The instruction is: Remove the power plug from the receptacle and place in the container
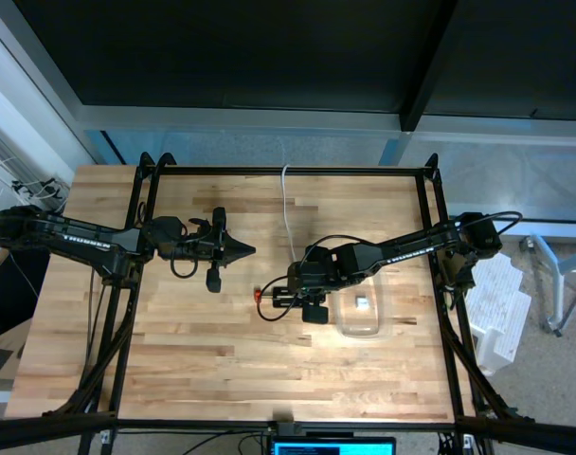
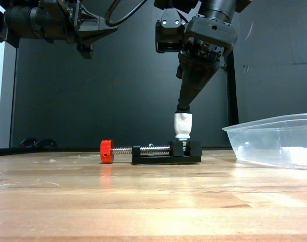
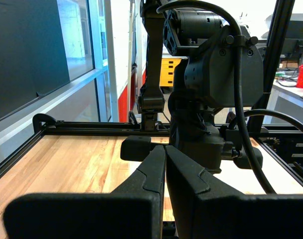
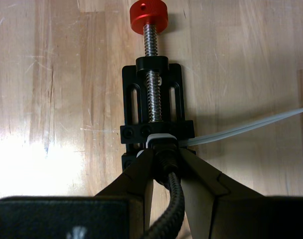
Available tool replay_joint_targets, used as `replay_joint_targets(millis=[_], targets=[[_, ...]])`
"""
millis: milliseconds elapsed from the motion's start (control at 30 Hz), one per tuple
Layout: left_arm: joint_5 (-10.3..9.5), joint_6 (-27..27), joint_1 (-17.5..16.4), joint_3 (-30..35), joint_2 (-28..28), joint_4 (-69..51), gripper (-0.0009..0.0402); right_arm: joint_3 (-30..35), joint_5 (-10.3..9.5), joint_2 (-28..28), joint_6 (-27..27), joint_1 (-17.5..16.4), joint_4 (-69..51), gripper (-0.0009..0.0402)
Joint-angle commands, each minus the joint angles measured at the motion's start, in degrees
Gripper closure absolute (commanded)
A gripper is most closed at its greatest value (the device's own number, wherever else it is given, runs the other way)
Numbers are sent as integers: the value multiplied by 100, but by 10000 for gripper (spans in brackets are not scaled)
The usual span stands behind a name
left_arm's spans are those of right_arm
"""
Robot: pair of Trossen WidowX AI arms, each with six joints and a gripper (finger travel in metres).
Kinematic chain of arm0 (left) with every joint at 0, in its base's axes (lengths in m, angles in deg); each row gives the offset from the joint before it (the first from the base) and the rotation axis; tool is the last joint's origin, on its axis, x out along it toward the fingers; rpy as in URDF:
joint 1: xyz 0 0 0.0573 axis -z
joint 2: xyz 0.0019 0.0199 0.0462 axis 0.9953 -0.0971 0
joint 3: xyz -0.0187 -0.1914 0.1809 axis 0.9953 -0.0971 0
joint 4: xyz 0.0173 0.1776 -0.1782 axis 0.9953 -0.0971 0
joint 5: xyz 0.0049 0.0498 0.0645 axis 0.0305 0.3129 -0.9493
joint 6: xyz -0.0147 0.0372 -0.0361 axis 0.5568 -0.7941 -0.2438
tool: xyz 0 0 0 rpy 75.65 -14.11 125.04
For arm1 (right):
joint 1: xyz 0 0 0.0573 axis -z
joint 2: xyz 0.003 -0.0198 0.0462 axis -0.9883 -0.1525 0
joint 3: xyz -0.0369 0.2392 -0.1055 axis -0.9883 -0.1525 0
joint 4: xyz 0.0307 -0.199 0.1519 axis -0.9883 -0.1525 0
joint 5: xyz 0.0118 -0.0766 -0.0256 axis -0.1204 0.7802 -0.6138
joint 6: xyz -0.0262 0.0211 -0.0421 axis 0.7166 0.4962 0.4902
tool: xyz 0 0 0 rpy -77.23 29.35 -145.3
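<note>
My right gripper [image 4: 165, 153] clamps the plug [image 4: 165, 163], upright atop the socket [image 2: 183, 126] straight below; my closed left gripper [image 1: 245, 250] hangs well apart from the socket.

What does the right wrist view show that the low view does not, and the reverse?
Only the right wrist view: the small black power plug with its braided black tail, gripped in the jaws of the right gripper, and the thin white cable. Only the low view: the clear plastic rectangular container and the left gripper, shut, raised at the left. Both: the right gripper over the black clamp with its red-orange knob, which holds the small white receptacle block.
</note>
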Motion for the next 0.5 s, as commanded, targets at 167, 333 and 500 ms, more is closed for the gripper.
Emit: replay_joint_targets(millis=[167, 333, 500], targets=[[2, 0, -2, 0, 0, 0, 393, 181, 17, 63, 0, 2, -133, 393], [2, 0, -2, 0, 0, 0, 393, 299, 15, 72, 11, 13, -278, 393], [2, 0, -2, 0, 0, 2, 393, 422, 15, 103, 22, 15, -413, 393]])
